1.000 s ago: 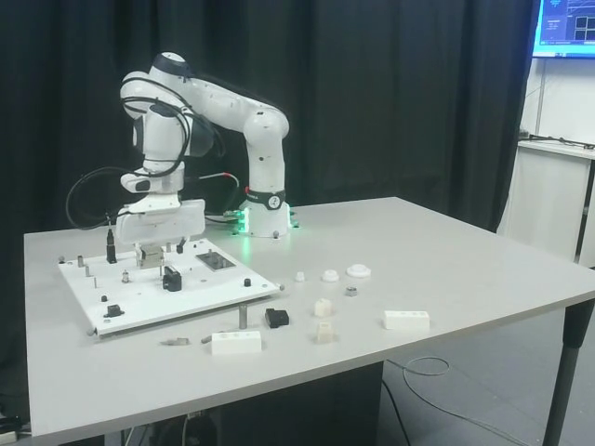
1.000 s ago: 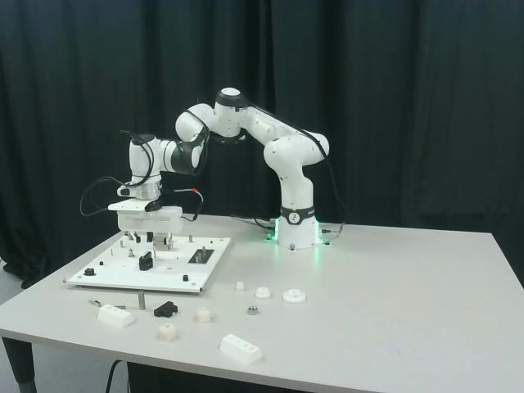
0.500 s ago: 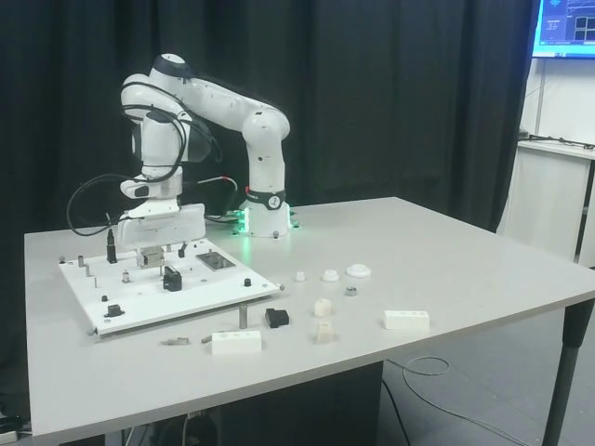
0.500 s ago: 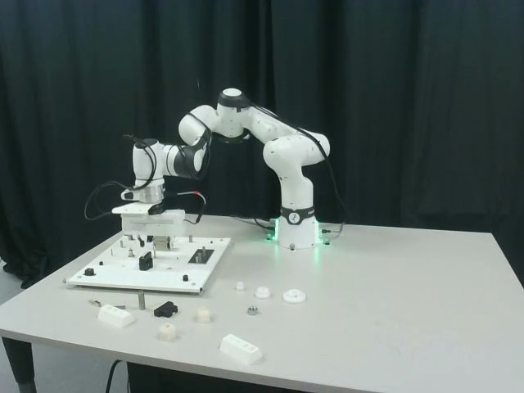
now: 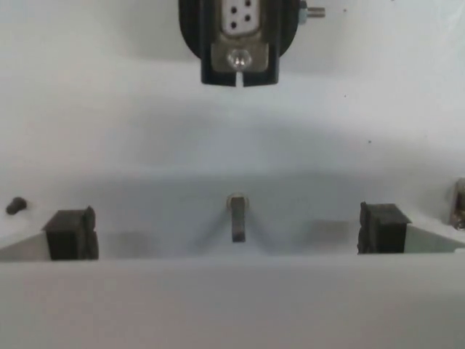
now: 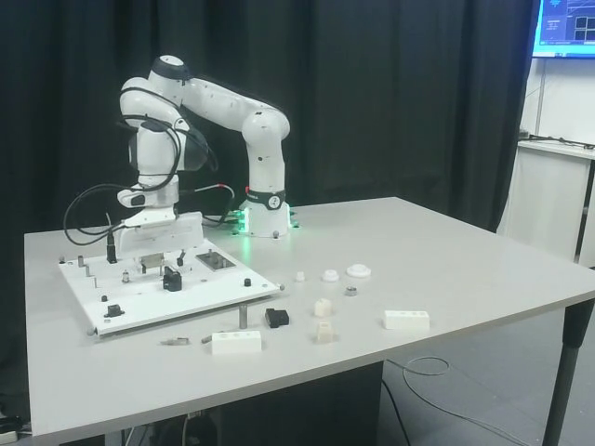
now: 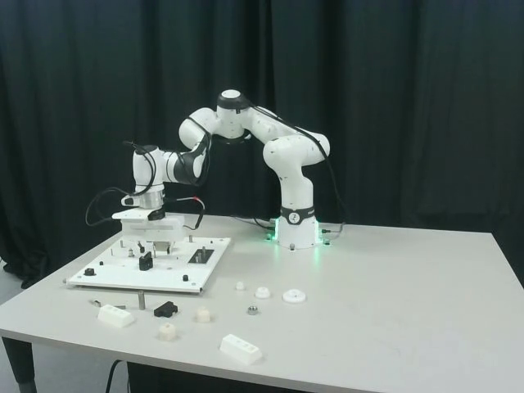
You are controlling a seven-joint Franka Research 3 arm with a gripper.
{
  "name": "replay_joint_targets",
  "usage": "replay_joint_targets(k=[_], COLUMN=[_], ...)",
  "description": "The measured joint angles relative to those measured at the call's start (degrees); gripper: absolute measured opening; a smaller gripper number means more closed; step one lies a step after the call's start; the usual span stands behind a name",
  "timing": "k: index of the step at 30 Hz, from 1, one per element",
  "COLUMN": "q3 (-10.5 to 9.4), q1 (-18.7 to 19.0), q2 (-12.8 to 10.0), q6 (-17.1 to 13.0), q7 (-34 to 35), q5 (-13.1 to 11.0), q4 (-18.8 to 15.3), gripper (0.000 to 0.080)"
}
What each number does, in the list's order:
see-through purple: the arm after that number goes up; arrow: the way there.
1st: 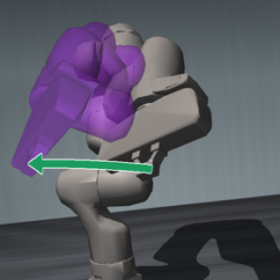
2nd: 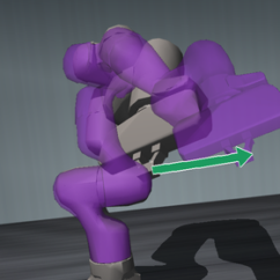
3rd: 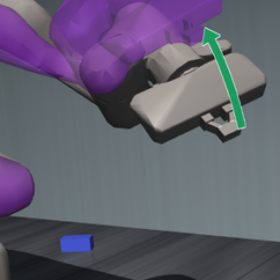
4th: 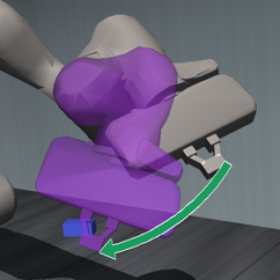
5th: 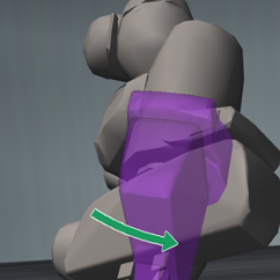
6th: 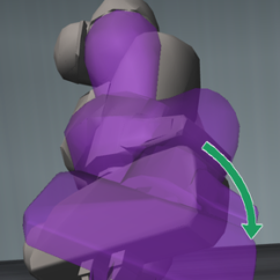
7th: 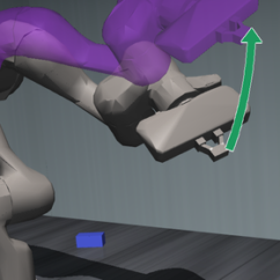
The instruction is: Remove square peg 1.
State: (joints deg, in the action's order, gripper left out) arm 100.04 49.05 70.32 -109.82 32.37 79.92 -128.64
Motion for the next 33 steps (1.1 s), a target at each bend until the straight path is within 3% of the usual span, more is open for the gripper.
replay_joint_targets(k=[7, 22, 24, 29, 30, 33], q3=[1.07, 1.38, 1.41, 1.45, 1.45, 1.45], q1=[0.06, 0.1, 0.11, 0.13, 0.13, 0.17], q2=[0.0, 0.0, 0.0, 0.0, 0.0, 0.0], q6=[-1.28, -1.95, -1.98, -2.0, -2.01, -2.02], q7=[0.0, 0.04, 0.06, 0.07, 0.07, 0.08], q5=[0.16, 0.16, 0.16, 0.16, 0.16, 0.16], q4=[0.18, 0.29, 0.32, 0.37, 0.38, 0.39], gripper=[0.08, 0.08, 0.0528, 0.0528, 0.0368, 0.0368])
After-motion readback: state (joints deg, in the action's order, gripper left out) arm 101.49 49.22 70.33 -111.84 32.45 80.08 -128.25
